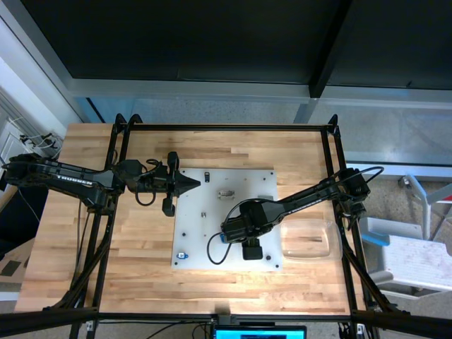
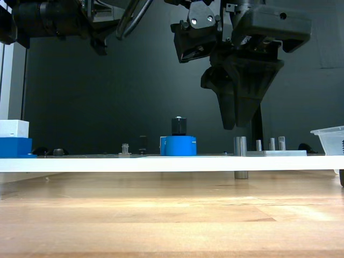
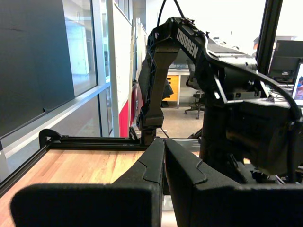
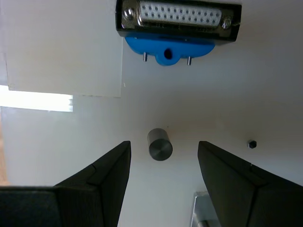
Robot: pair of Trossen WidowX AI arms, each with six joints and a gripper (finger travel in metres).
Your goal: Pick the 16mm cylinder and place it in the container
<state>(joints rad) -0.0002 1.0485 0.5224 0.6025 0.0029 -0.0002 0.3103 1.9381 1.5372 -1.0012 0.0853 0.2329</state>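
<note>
At the left of the high view the left pincer (image 1: 195, 183) hangs parked at the white board's (image 1: 198, 240) edge, fingers pressed together. Mid-board, the right pincer (image 2: 236, 122) hovers spread just above the 16mm cylinder (image 4: 160, 144), which stands upright in a board hole. It looks like solid, stiff, slick metal, so I'd pinch its round sides squarely. The blue part (image 2: 178, 145) and spare pegs (image 2: 272, 143) stand apart from it, and the container (image 1: 332, 244) sits at the right on the wooden surface (image 1: 106, 247).
</note>
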